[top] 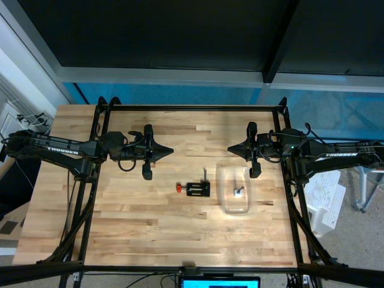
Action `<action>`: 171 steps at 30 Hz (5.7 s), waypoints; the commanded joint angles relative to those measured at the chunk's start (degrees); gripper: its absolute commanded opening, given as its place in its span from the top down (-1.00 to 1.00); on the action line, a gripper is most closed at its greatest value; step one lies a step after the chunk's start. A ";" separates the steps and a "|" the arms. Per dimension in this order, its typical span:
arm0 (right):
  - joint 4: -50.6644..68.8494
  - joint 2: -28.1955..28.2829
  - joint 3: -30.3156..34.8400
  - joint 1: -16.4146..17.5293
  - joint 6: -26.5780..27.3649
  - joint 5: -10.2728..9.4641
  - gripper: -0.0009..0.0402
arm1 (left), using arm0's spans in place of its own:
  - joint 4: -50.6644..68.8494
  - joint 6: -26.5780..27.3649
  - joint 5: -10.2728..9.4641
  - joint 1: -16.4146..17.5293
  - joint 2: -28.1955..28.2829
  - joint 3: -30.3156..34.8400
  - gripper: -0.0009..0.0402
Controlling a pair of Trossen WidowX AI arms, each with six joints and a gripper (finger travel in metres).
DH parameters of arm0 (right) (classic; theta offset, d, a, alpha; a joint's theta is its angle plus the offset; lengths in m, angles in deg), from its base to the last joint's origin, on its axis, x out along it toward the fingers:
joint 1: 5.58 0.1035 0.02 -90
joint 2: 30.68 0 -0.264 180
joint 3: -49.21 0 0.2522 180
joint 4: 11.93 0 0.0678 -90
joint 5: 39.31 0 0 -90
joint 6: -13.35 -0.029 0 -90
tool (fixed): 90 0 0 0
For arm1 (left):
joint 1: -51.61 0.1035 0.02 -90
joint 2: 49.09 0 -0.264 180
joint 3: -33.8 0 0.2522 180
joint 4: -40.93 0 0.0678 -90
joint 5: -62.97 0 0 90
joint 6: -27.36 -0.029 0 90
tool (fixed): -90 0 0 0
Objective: Pick the usb-c connector and install on the hub
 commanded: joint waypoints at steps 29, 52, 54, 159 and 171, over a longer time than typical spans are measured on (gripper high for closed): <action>26.43 0.50 7.98 0.39 -6.51 -0.87 0.96 | 0.00 -0.02 0.00 0.00 0.00 0.02 0.96; 67.73 12.46 24.70 3.19 -5.81 -1.05 0.96 | 0.00 -0.02 0.00 0.02 0.00 0.02 0.96; 69.26 13.27 25.40 4.20 -5.81 -1.01 0.96 | 0.00 -0.02 0.00 0.02 0.00 0.02 0.96; 49.40 34.88 10.19 21.33 -21.49 7.08 0.28 | 0.02 -0.02 0.00 0.02 0.00 0.02 0.96; 49.20 34.88 10.19 21.33 -21.31 7.06 0.65 | 0.02 -0.02 0.00 0.00 0.00 0.02 0.96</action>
